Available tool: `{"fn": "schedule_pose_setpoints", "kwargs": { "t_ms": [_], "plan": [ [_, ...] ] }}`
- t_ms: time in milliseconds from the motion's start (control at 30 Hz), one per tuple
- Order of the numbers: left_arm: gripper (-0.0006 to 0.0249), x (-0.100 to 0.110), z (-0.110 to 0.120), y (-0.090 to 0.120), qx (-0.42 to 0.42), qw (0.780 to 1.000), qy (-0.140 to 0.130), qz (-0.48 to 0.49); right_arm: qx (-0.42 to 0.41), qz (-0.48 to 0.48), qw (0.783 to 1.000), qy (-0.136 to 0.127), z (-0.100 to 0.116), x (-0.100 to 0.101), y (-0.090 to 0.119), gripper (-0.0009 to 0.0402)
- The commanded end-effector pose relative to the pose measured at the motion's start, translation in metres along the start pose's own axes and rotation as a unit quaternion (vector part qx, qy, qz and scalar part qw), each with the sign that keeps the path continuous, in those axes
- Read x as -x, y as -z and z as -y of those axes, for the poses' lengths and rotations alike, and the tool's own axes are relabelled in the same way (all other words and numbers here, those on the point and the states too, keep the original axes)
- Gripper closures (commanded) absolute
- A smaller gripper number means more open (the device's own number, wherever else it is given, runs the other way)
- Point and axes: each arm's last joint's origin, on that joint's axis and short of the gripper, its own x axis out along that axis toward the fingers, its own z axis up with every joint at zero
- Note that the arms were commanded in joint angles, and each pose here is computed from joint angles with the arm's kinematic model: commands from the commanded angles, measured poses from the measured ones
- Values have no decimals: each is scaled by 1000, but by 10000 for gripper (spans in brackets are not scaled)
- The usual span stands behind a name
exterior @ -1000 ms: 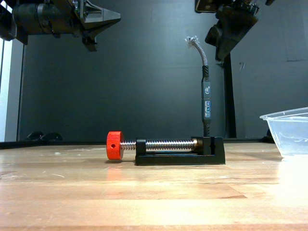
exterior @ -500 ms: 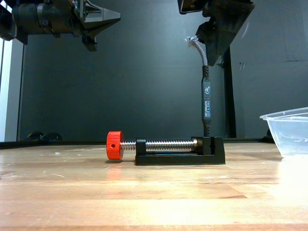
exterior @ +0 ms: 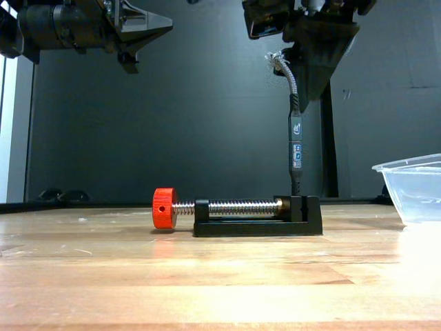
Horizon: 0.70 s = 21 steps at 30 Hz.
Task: Remove the USB-C connector from the USB-C receptacle and place in the container
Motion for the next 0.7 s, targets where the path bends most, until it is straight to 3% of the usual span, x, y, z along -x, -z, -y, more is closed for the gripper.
{"fn": "schedule_pose_setpoints", "kwargs": {
  "t_ms": [33, 333, 700],
  "plan": [
    [243, 0, 0, 0, 0, 1000, 0, 0, 3, -8, 1000, 1, -1, -7, -2, 168],
    [243, 0, 0, 0, 0, 1000, 0, 0, 4, -2, 1000, 0, -2, -13, -2, 169],
    [243, 0, 0, 0, 0, 1000, 0, 0, 4, -4, 1000, -1, -2, -36, 4, 169]
  ]
}}
